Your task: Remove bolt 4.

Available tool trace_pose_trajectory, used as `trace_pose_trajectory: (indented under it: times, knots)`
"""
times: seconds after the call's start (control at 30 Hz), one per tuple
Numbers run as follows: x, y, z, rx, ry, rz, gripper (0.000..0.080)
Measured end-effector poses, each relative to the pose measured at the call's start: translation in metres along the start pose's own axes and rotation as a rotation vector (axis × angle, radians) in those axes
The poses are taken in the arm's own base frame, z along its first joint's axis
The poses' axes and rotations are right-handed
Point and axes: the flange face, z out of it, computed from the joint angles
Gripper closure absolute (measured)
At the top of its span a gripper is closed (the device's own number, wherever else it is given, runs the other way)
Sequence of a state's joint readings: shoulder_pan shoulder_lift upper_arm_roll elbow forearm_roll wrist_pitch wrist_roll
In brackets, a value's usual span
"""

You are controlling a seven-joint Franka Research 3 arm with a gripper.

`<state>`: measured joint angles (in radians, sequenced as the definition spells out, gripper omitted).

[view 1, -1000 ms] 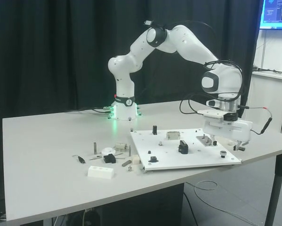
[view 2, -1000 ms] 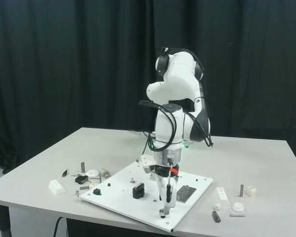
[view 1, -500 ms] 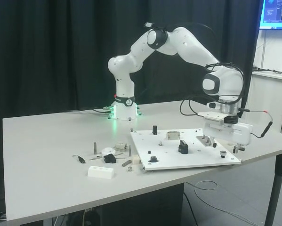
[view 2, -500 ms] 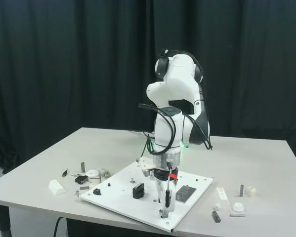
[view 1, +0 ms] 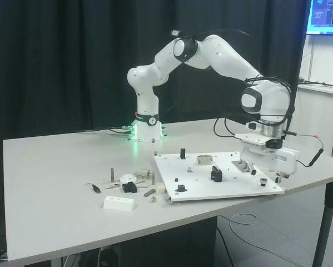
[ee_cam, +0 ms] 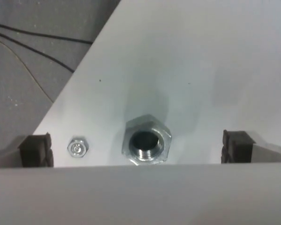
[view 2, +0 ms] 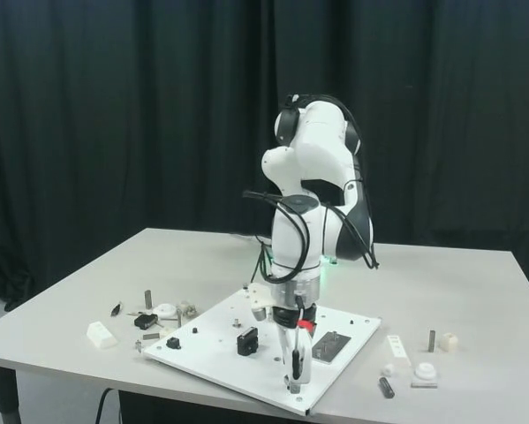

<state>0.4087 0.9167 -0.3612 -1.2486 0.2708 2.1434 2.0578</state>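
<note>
1. The bolt (ee_cam: 146, 146) sits upright in the white board (ee_cam: 192, 70), near one of its corners. From the wrist view it shows as a grey six-sided head with a dark round hollow in its middle.
2. The gripper (ee_cam: 135, 151) hangs straight above the bolt. Its two black fingertips (ee_cam: 36, 151) stand far apart, one on each side of the bolt, touching nothing and holding nothing.
3. Just beside the bolt, between it and one fingertip, a much smaller screw (ee_cam: 77, 148) is set flat in the board.
4. In the first room view the gripper (view 1: 264, 173) is low over the near corner of the board (view 1: 210, 189), at the table's (view 1: 55, 167) edge, with the white arm (view 1: 210, 53) bent over from its base (view 1: 147, 130), where a green light glows.
5. On the board stand a few black blocks, one of them (view 1: 215, 173) near the middle, and a grey metal block (view 1: 204, 159).
6. Beside the board, loose parts lie on the table, among them a white block (view 1: 119, 203) and a white disc (view 1: 127, 178).
7. Past the board's corner the floor shows black cables (ee_cam: 32, 37).
</note>
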Motion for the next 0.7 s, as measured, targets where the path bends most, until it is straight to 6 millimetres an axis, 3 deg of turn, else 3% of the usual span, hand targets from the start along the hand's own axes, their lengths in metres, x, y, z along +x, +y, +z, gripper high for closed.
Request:
trace_pose_trajectory:
  times: [0.7]
  knots:
    - [0.002,0.002,0.012,-0.059,-0.031,-0.015,0.0003]
